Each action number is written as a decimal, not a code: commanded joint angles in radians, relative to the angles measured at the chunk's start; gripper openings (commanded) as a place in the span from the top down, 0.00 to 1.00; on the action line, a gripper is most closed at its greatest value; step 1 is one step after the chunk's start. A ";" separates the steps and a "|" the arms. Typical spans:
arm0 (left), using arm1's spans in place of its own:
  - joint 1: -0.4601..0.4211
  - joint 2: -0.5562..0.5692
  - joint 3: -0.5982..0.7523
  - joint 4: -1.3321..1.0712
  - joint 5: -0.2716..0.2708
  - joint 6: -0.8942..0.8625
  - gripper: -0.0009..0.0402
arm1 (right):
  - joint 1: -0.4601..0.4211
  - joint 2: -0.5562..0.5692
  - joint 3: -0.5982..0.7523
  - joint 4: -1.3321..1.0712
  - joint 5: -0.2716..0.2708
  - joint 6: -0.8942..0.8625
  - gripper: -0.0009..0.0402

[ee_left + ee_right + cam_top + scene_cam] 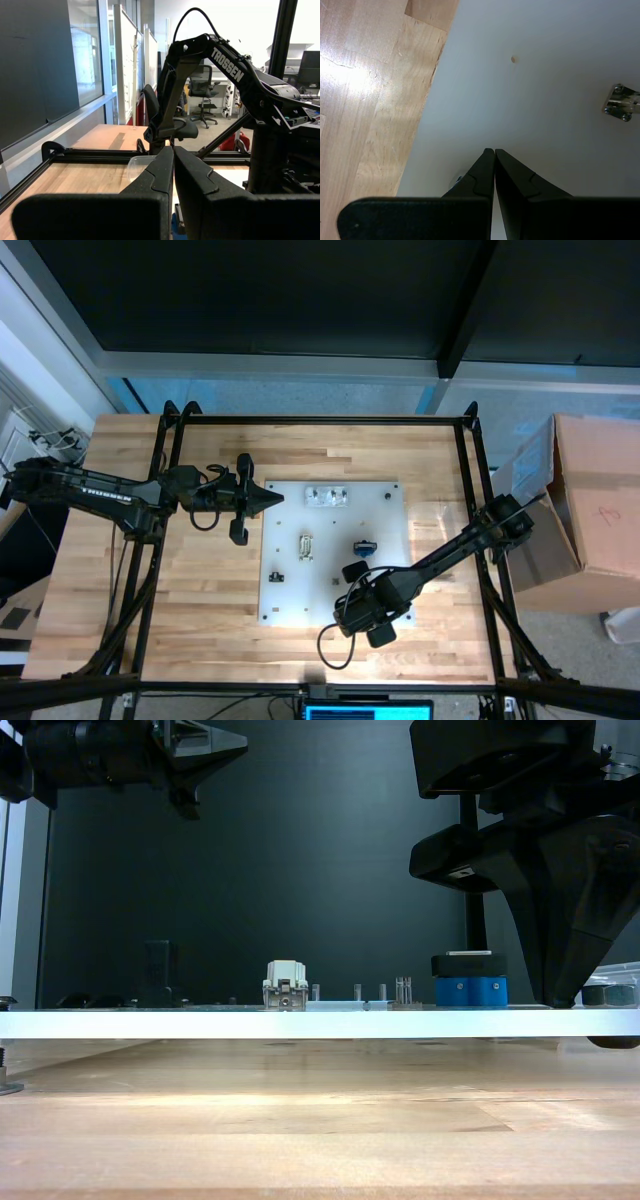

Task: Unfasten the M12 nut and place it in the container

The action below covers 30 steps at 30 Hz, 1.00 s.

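My right gripper point(352, 620) points down at the near edge of the white board point(300, 590). In the right wrist view its fingers point(485, 172) are pressed together over bare board with nothing visible between them. In the low view its tip point(560, 1001) almost touches the board. Two dark stubby shapes point(608, 994) stand just right of it. I cannot tell whether these are the stud and nut. The silver nut shows in no view, and the arm hides the stud from above. My left gripper point(275, 498) hovers shut by the board's far left edge. The clear container point(139, 167) shows in the left wrist view.
A blue block point(364, 548) and a grey connector point(306, 545) stand mid-board. Silver fittings point(328, 497) sit at the board's far edge, and a small bracket point(620, 102) shows in the right wrist view. A cardboard box point(590, 510) stands beyond the table's right side.
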 commanded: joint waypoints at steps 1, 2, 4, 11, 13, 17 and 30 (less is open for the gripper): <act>0.000 0.000 0.000 0.000 0.000 0.000 0.98 | -0.001 -0.003 0.001 -0.002 0.000 0.001 0.98; 0.000 0.000 0.000 0.000 0.000 0.000 0.98 | 0.000 -0.006 0.001 -0.001 -0.002 0.001 0.98; 0.000 0.000 0.000 0.000 0.000 0.000 0.98 | -0.001 -0.017 0.001 -0.001 -0.004 0.002 0.98; 0.000 0.000 0.000 0.000 0.000 0.000 0.98 | -0.008 -0.062 0.043 -0.035 0.004 0.061 0.92; 0.000 0.000 0.000 0.000 0.000 0.000 0.98 | -0.010 -0.071 0.056 -0.054 0.003 0.142 0.85; 0.000 0.000 0.000 0.000 0.000 0.000 0.98 | -0.009 -0.083 0.083 -0.152 -0.027 0.349 0.70; 0.000 0.000 0.000 0.000 0.000 0.000 0.98 | 0.006 -0.083 0.127 -0.243 -0.083 0.530 0.42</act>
